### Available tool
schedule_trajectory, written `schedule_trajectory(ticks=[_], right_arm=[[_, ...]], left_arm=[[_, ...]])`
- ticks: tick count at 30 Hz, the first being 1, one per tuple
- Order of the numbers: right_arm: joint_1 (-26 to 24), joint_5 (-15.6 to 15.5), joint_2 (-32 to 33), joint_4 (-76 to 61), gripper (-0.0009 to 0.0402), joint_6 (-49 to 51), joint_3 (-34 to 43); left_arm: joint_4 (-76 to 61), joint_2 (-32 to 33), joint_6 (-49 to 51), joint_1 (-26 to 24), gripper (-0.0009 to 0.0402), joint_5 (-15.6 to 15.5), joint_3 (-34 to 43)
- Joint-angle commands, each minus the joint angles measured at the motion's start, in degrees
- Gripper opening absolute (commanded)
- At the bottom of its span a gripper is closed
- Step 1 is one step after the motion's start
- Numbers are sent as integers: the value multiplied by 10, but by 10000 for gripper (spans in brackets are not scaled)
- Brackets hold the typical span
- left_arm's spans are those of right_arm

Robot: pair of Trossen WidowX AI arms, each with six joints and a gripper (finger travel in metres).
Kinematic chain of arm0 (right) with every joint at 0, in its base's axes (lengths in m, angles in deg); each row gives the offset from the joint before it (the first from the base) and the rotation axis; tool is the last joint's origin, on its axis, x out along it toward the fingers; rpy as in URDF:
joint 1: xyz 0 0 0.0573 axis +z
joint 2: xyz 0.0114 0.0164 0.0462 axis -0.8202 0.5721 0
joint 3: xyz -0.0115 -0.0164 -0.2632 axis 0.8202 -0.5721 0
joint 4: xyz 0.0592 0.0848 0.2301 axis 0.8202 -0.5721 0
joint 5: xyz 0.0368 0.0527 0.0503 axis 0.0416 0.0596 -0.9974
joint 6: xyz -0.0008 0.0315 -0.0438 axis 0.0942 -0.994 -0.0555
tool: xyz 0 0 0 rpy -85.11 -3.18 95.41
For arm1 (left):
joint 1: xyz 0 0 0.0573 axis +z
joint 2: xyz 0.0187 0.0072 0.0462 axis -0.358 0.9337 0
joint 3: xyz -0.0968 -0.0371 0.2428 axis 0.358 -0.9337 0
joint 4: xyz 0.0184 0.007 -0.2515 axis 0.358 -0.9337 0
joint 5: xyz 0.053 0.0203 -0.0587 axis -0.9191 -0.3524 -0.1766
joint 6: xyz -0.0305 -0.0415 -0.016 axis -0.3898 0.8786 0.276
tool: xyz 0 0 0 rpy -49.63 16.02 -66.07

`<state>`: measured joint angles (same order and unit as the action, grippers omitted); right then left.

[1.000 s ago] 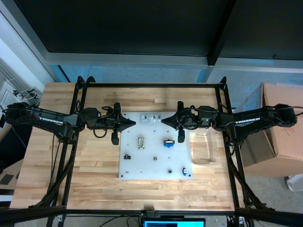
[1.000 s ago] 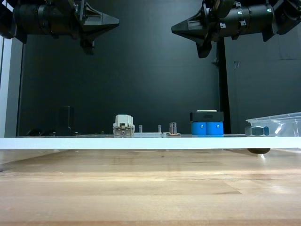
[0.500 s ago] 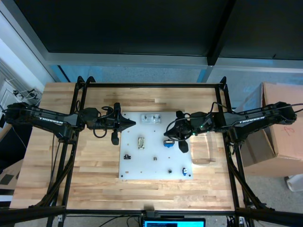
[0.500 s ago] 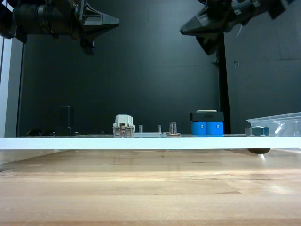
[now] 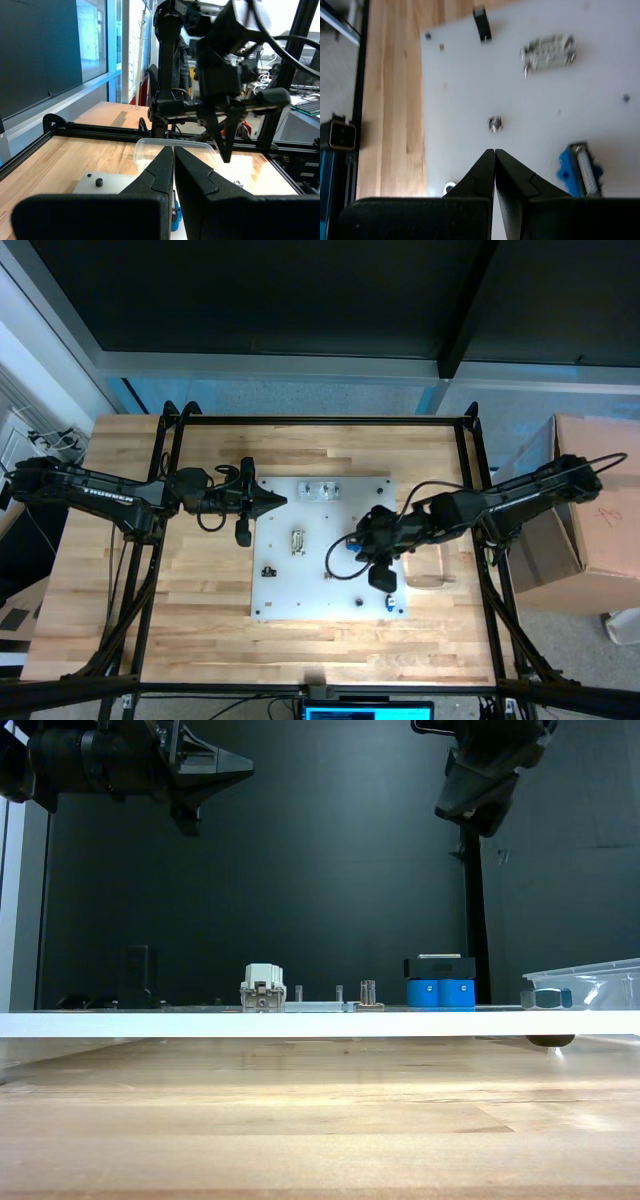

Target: Unfasten the M12 nut and place it in the container

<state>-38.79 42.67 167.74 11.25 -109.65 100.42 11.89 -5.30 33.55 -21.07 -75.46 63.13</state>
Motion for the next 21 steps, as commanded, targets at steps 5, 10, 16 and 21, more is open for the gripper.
schedule_trajectory(ticks=[5,10,16,21], right_arm=[[22,-8,83,-156,0,-51,117],[29,-28,131,-258,0,-55,194],[41,-32,144,-304,0,-56,231],[53,-51,153,-306,9,-70,231]], left_arm=[[0,0,0,0,0,0,0],[0,0,0,0,0,0,0],[0,0,0,0,0,0,0],[0,0,0,0,0,0,0]])
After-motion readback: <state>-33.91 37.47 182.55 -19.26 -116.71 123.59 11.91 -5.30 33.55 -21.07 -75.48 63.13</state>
